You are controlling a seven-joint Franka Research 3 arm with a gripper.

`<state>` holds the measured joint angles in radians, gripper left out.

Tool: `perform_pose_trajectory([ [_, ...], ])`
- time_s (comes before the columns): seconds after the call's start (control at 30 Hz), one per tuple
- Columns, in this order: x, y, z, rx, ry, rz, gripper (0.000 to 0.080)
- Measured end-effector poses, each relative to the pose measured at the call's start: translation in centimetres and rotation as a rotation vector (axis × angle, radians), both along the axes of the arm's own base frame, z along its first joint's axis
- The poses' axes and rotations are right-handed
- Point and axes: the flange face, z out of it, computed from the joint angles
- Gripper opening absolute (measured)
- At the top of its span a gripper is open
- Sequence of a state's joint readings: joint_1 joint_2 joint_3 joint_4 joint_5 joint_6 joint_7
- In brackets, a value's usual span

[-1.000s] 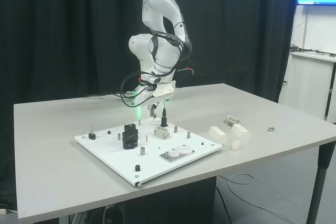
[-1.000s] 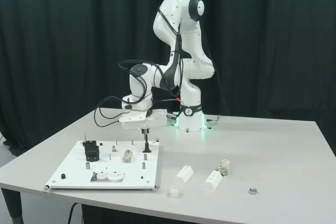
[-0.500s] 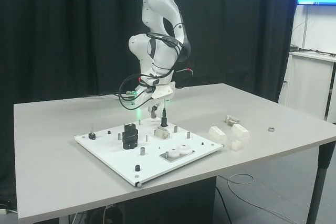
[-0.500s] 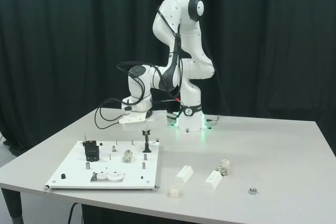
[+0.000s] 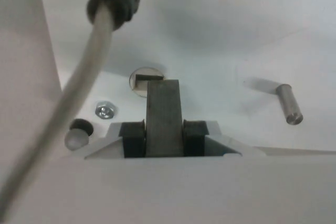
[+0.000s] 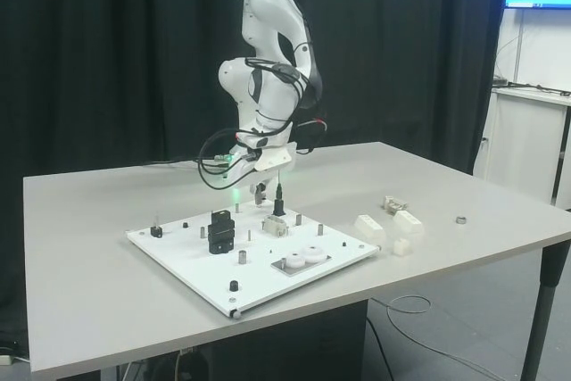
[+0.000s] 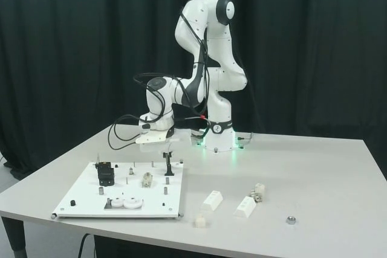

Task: Insert square peg 4.

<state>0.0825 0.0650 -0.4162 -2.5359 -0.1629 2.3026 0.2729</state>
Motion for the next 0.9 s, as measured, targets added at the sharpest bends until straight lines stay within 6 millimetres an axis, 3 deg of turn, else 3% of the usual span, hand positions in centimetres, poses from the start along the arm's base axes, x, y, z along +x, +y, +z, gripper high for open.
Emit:
perform_pose_trajectory([
  [0.9, -0.3, 0.6, -1.1, 0.020, 0.030, -0.009, 0.0150],
])
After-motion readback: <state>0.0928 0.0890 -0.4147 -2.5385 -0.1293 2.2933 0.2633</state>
